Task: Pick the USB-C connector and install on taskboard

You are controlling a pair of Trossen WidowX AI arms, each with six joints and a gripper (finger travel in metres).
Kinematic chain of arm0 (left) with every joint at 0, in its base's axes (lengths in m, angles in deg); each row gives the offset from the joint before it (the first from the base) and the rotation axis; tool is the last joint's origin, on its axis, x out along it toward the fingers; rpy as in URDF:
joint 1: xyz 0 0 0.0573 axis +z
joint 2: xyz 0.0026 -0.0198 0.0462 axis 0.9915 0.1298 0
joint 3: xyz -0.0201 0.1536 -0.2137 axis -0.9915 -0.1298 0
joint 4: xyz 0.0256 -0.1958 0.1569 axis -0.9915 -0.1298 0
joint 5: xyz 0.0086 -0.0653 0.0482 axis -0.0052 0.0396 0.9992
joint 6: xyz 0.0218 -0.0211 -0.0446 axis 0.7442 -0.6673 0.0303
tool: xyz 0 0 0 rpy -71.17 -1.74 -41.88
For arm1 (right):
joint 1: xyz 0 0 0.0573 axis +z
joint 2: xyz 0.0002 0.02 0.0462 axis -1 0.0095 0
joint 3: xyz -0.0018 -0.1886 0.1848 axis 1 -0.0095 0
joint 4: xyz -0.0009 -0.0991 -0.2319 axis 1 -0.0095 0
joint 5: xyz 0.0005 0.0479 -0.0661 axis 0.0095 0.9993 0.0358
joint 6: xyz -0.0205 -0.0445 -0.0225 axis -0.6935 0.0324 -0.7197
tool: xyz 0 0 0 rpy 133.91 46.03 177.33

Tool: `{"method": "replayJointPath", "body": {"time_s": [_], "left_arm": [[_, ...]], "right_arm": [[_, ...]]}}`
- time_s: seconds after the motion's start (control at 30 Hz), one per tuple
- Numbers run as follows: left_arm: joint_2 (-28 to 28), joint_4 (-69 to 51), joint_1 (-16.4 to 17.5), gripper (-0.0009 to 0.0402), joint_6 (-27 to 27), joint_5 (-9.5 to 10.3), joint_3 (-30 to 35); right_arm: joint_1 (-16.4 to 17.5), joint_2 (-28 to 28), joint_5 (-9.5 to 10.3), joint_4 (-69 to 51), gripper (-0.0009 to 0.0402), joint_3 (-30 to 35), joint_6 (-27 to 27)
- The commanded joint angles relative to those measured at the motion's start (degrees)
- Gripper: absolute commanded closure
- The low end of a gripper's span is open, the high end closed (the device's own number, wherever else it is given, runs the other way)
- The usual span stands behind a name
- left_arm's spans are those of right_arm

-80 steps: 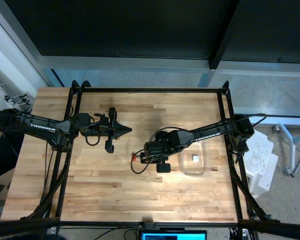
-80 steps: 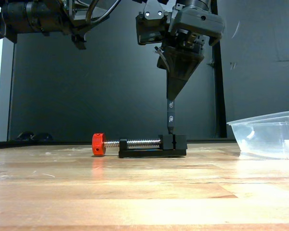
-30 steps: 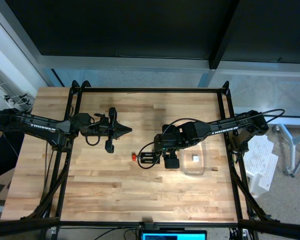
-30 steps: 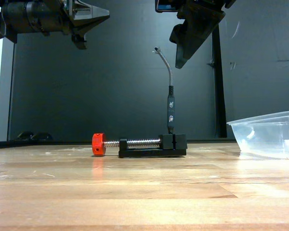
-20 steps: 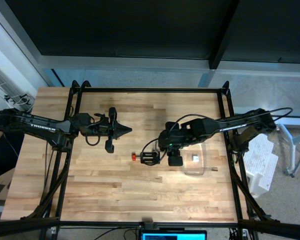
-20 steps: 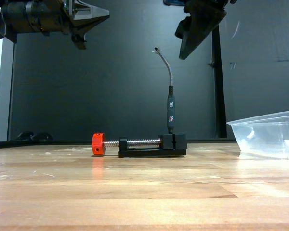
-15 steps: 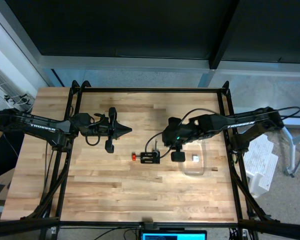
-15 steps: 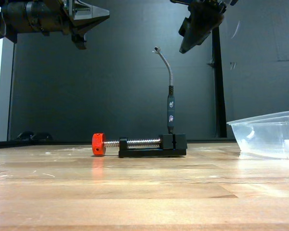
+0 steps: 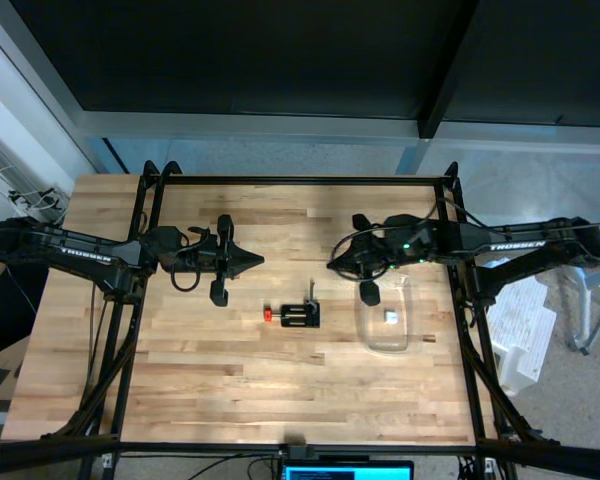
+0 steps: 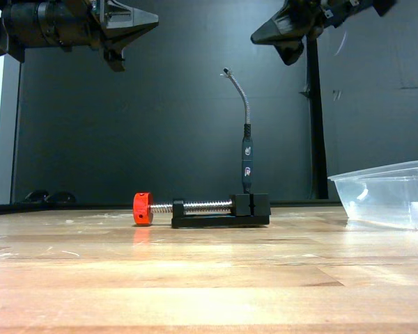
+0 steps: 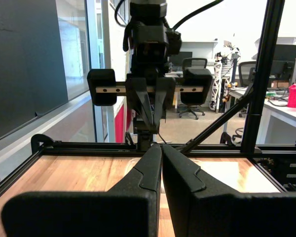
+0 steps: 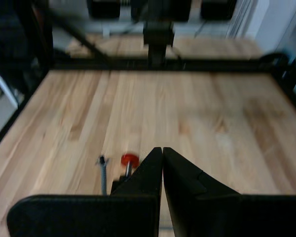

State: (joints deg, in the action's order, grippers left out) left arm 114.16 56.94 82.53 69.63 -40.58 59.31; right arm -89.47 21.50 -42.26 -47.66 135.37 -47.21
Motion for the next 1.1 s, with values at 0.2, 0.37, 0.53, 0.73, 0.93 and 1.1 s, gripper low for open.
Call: {"method": "replayJointPath", "body": {"time_s": [0.2,0.37,0.53,0.73,0.93,1.1], "left_arm": [[0.02,0.0,0.0,0.0393,0.02,-0.02,0.0],[0.02,0.0,0.0,0.0393,0.02,-0.02,0.0],[0.02,0.0,0.0,0.0393,0.02,-0.02,0.0],[0.0,0.0,0.02,0.0393,0.02,-0.02,0.0],[0.02,0.0,0.0,0.0393,0.02,-0.02,0.0],[0.02,0.0,0.0,0.0393,0.02,-0.02,0.0]], "right_arm": [[-1.62,-6.8,1.25,16.81,0.0393,-10.51,0.09],[-3.39,-8.5,4.46,24.09,0.0393,-14.97,1.16],[-3.58,-9.81,4.94,29.57,0.0393,-18.16,1.38],[-3.65,-10.34,3.89,31.95,0.0393,-19.85,1.18],[-3.63,-10.34,3.93,34.07,0.0393,-21.68,2.4],[-3.61,-10.34,3.93,34.05,0.0393,-21.77,2.4]]}}
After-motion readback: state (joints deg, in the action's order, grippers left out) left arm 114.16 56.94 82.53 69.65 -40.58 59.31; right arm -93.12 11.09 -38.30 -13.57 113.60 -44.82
